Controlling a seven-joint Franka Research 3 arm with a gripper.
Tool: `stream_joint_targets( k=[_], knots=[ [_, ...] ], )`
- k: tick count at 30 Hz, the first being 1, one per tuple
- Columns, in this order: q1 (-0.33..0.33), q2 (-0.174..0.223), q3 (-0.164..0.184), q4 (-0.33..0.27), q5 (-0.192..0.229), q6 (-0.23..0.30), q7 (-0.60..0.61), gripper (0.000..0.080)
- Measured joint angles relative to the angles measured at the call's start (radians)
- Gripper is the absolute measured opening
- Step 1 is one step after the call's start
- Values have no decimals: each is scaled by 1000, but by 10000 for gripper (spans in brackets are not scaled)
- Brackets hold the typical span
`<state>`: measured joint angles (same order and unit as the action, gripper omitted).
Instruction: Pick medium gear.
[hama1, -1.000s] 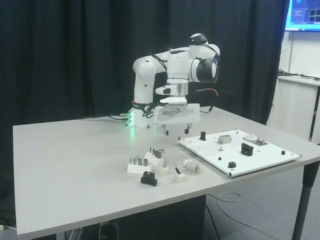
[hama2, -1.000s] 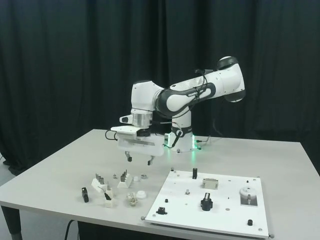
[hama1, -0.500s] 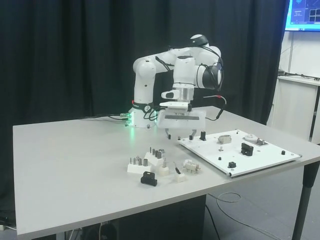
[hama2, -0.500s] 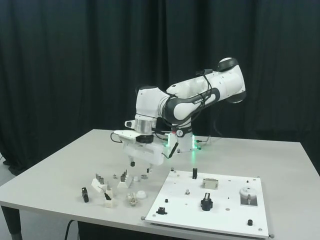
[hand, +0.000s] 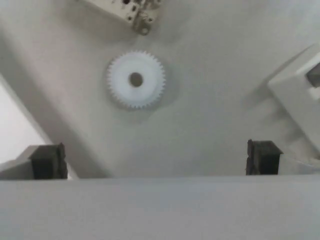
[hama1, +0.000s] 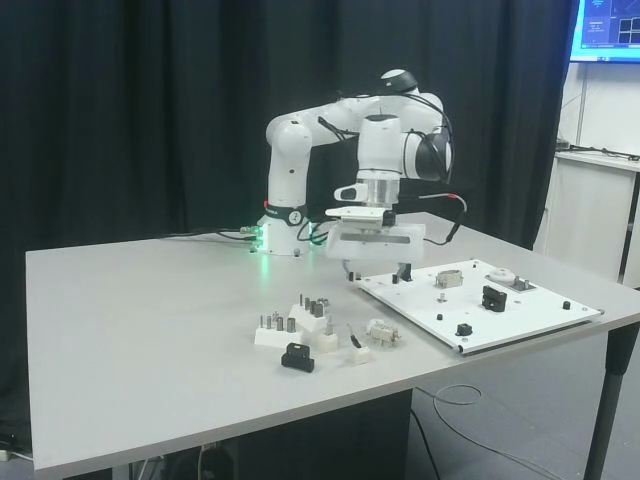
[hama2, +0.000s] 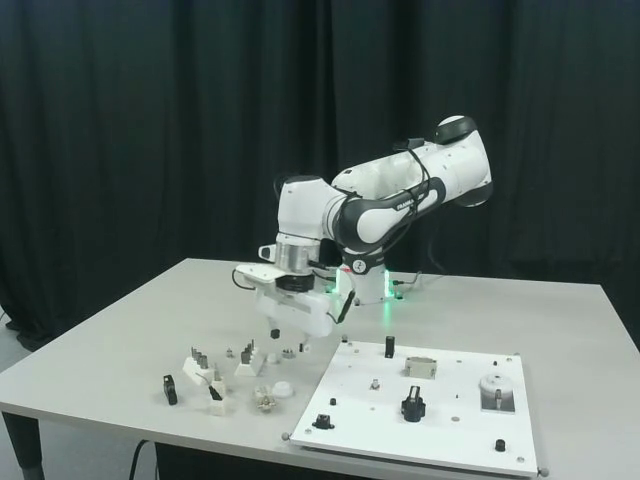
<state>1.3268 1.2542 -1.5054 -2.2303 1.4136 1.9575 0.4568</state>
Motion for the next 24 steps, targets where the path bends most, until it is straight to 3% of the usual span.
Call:
stream_joint_targets(
  k=[10,24],
  knots=[
    [-25,0,22,53,-2,-9,19,800],
    [-138,13,76,159,-11,-7,19,800]
  ],
)
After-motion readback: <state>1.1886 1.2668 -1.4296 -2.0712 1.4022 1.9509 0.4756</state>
